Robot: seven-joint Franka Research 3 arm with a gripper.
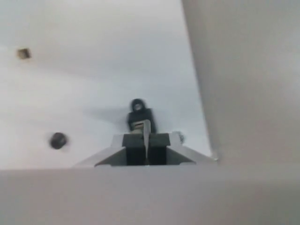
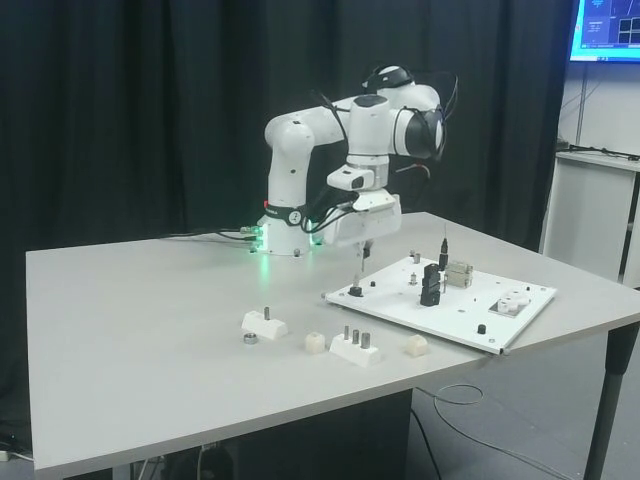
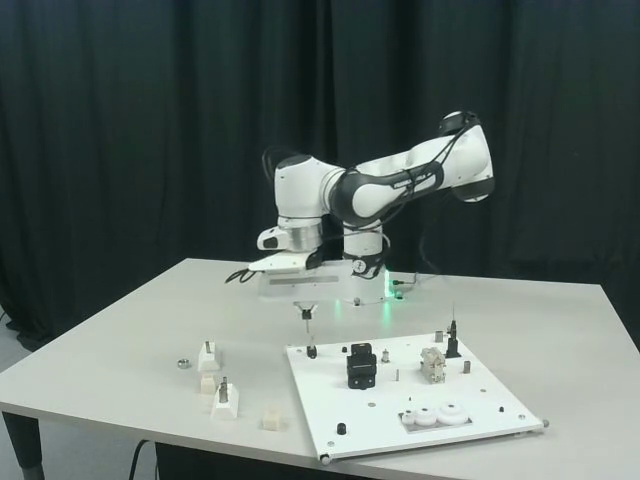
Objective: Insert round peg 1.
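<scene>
Gripper point(image 3: 307, 312) jaws closed on round peg point(image 1: 146, 132), held upright above black socket point(image 3: 312, 351) on white board point(image 3: 480, 420).

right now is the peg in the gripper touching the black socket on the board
Apart. The second room view shows a gap between the peg and the black socket below it.

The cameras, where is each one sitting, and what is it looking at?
Wrist view: sits on the arm's wrist, looking down past the fingers, shut on a thin peg, at the white board and a black fixture.
First room view: stands off one table corner, seeing the whole white arm and the white board on the grey table.
Second room view: faces the table from another side, seeing the arm above the board.
Shared: both room views show arm, board and small white blocks.
</scene>
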